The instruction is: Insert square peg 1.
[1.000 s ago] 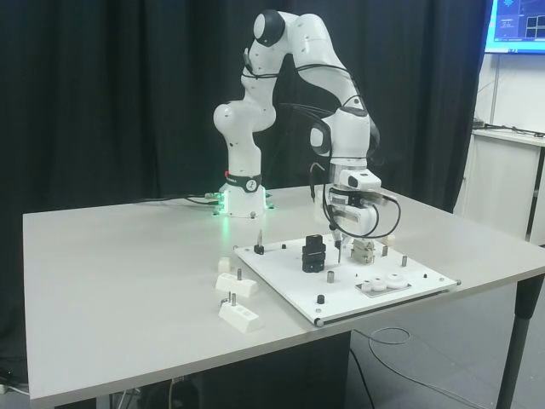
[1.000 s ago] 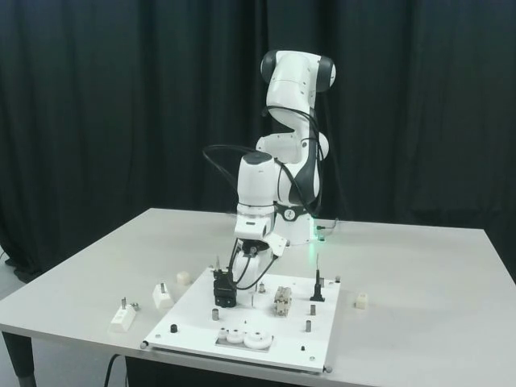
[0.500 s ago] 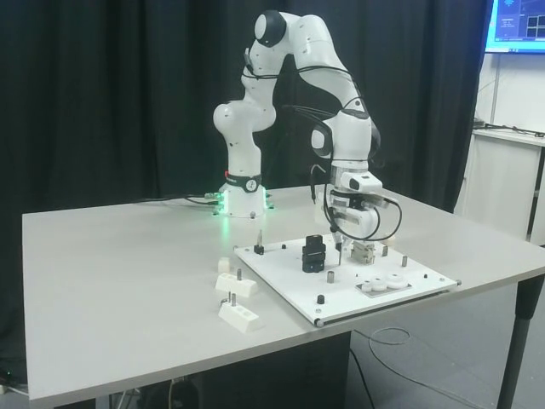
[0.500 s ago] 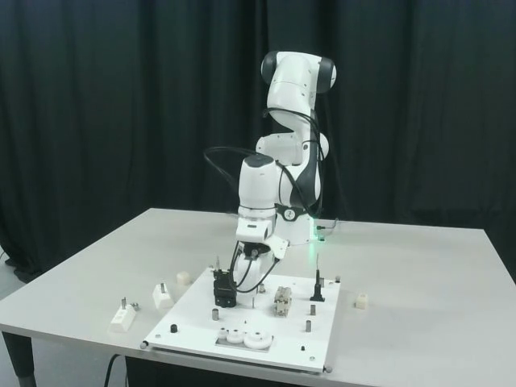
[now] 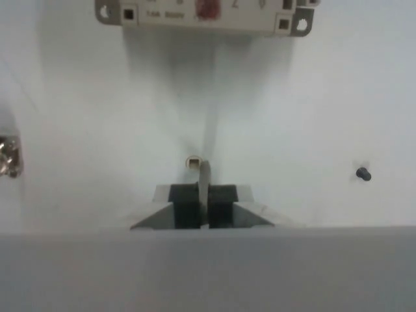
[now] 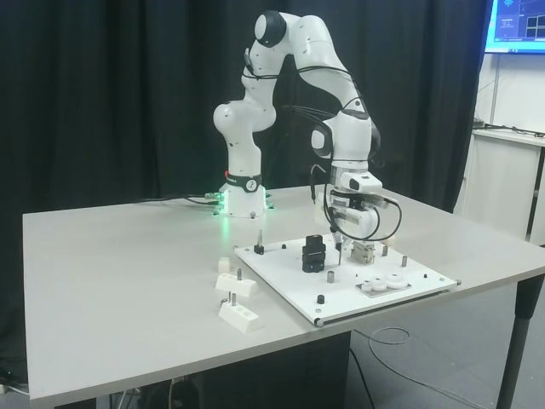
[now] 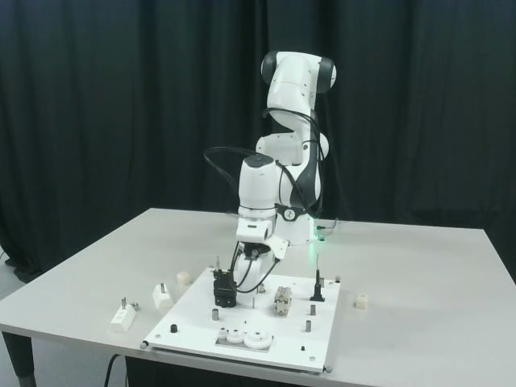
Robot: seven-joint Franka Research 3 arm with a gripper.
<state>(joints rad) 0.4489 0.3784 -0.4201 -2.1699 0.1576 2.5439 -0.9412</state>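
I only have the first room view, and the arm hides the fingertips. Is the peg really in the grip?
Observer: Yes. The wrist view shows the gripper shut on the square peg.
Operator: Is the peg in its hole?
Observer: Not yet. The small square hole in the white board is uncovered, just beside the peg's tip.
Operator: Is anything crowding that spot?
Observer: No. A connector block lies past the hole, well apart from it, and a small black stud sits off to one side.
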